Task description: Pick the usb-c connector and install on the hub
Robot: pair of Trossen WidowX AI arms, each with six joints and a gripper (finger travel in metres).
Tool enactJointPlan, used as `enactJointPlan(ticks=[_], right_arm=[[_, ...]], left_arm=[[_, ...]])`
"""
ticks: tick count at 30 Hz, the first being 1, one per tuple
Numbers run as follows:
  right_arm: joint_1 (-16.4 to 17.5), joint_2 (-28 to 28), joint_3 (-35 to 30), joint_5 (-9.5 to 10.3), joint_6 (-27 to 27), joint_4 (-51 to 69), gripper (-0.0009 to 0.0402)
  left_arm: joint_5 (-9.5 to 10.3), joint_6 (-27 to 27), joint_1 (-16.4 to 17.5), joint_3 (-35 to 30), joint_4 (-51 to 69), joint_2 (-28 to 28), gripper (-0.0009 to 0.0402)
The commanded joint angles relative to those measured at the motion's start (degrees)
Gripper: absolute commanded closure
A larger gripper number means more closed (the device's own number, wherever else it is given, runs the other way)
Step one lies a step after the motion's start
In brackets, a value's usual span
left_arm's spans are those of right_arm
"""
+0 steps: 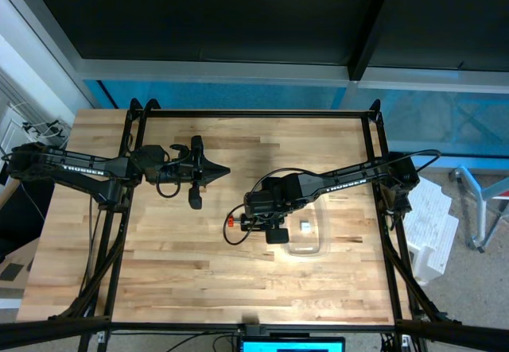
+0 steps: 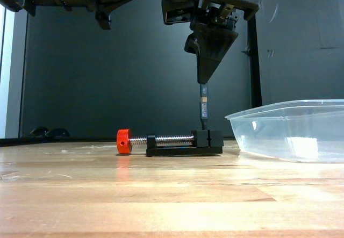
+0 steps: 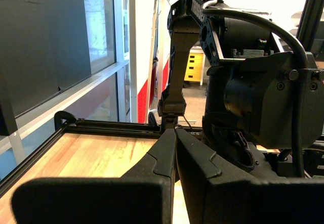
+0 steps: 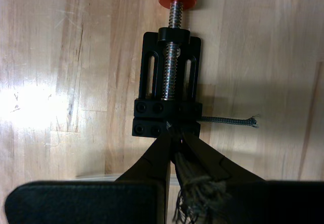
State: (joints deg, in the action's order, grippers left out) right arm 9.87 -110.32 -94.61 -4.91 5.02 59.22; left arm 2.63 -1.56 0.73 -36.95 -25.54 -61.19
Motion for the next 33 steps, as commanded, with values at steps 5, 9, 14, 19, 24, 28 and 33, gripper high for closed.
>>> enactJointPlan(ticks=[5,9,14,19,24,28,33], right_arm=[[0.02,0.02,-0.15,-0.02,1.11,0.02,0.0391],[0.00,0.02,-0.15,-0.09,1.22,-0.17,0.0391],[-0.04,0.02,-0.15,-0.57,2.12,-0.17,0.0391],[-0.11,0.07,-0.15,-1.51,2.91,0.31,0.0391],[-0.13,0.07,-0.13,-1.46,3.48,0.57,0.0391],[-0.13,0.07,-0.13,-1.09,4.07,0.55,0.0391],[-0.13,0.07,0.15,-1.05,4.63,0.42,0.0391]], left_arm=[[-0.02,0.02,0.02,-0.02,0.00,-0.02,0.0393],[-0.02,0.02,0.02,-0.02,-0.02,-0.02,0.0393],[0.00,0.02,0.00,-0.02,0.00,-0.02,0.0393],[0.00,0.02,0.02,-0.02,-0.02,-0.02,0.0393],[-0.02,0.02,0.02,-0.02,-0.02,-0.02,0.0393],[0.00,0.02,0.02,-0.02,-0.02,-0.02,0.0393],[0.00,0.02,0.02,-0.02,-0.02,-0.02,0.0393]])
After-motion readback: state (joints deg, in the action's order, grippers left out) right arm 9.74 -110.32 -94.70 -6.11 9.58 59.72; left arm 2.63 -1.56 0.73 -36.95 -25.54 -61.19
